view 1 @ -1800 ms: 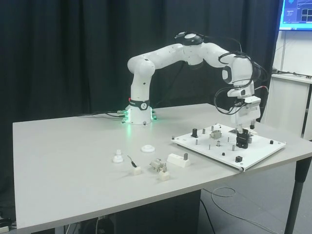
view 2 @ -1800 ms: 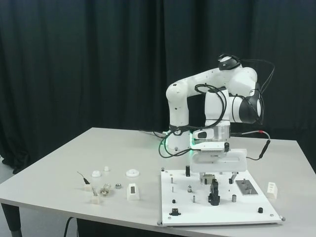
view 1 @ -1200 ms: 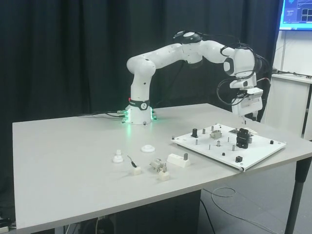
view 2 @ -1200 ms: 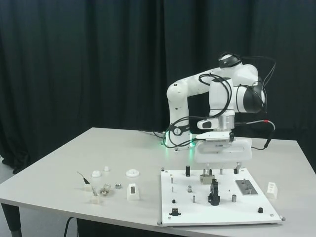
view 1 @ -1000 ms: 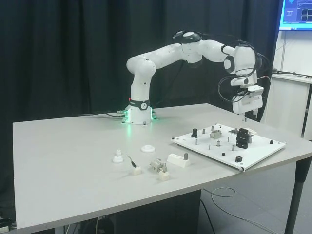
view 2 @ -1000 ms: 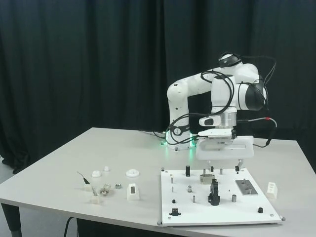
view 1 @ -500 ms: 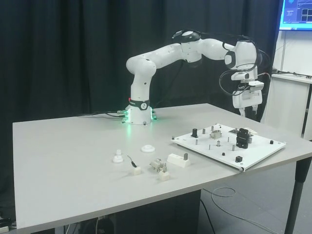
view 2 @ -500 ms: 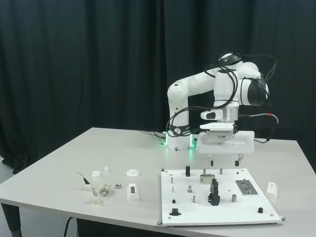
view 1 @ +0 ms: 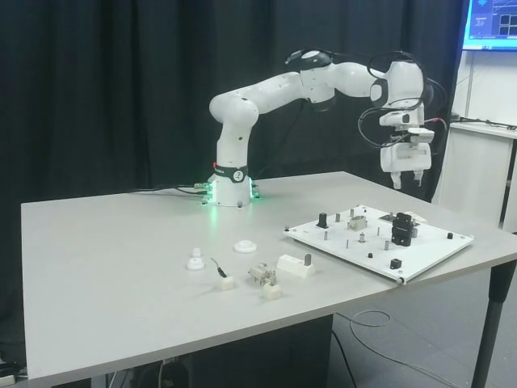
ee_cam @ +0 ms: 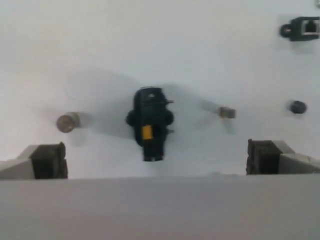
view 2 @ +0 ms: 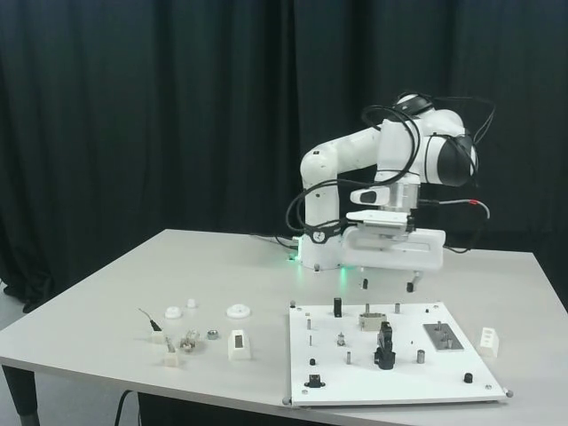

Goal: Pick waterproof.

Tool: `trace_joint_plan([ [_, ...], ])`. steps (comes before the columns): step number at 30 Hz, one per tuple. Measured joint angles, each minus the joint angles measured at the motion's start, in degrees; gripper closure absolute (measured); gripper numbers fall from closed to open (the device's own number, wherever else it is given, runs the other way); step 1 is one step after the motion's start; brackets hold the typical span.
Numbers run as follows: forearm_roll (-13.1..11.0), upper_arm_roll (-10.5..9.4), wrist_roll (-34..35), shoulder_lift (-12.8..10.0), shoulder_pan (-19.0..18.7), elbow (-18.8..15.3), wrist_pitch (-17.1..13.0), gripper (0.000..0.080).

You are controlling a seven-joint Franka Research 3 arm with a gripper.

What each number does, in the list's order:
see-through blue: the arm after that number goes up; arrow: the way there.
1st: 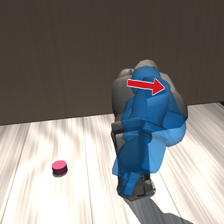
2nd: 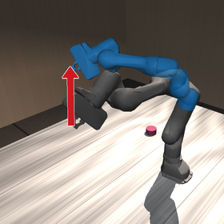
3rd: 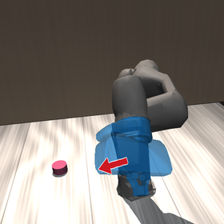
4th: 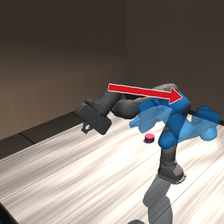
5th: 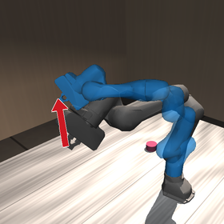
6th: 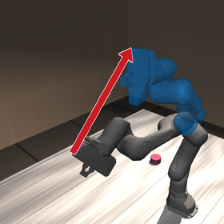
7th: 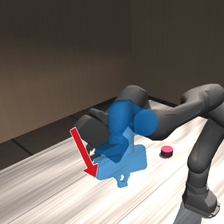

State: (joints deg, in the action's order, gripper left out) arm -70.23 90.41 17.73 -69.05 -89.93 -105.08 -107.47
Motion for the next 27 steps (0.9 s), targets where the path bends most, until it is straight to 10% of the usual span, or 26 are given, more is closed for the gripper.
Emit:
trace_joint_plan([
  [27,3.5,4.16,-17.1,0.0,9.0,-3.6,1.8,0.0003],
])
